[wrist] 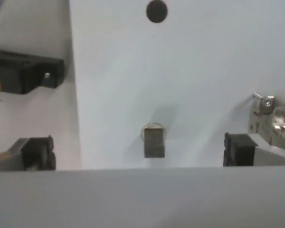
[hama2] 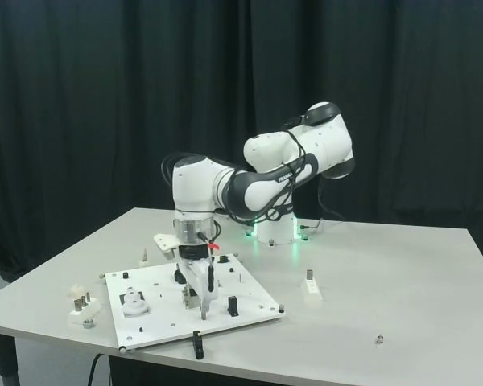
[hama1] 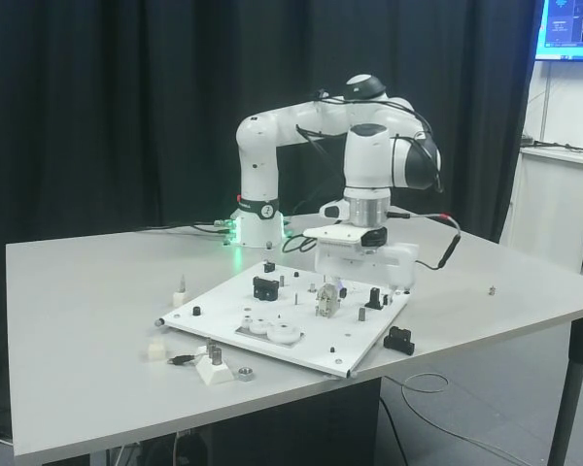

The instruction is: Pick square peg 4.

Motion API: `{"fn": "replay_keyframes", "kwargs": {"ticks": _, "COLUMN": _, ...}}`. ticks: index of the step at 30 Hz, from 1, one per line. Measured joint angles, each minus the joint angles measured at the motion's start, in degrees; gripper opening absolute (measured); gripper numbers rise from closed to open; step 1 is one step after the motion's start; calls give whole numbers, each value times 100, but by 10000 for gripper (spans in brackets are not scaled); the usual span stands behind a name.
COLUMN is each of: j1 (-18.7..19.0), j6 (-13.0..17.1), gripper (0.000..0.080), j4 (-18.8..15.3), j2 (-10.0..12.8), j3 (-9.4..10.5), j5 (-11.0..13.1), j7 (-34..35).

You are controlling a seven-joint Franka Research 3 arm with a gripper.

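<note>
one white arm (hama2: 249, 181) | one gripper (hama2: 200, 296) | one white board (hama2: 193, 310) | one grey surface (hama2: 386, 281) | one square peg (wrist: 154, 141)

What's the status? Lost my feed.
Gripper open, fingers either side of square peg. Peg upright in white board, not gripped. Nothing in the way.

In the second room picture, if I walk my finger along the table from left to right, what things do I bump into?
Small white block with pegs → white board with the gripper over it → white block with an upright peg → tiny bolt.
</note>
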Motion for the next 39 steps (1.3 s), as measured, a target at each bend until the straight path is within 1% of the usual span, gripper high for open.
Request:
{"fn": "replay_keyframes", "kwargs": {"ticks": 1, "j1": 13, "j6": 0, "gripper": 788, "j4": 1, "j2": -3, "j3": -19, "j5": 0, "j7": 12}}
{"fn": "replay_keyframes", "kwargs": {"ticks": 7, "j1": 85, "j6": 0, "gripper": 797, "j4": 2, "j2": -9, "j3": -120, "j5": -2, "j7": 39}}
{"fn": "replay_keyframes", "kwargs": {"ticks": 16, "j1": 146, "j6": 0, "gripper": 799, "j4": 2, "j2": -12, "j3": -190, "j5": -27, "j7": 60}}
{"fn": "replay_keyframes", "kwargs": {"ticks": 39, "j1": 199, "j6": 0, "gripper": 800, "j4": 5, "j2": -12, "j3": -246, "j5": -125, "j7": -140}}
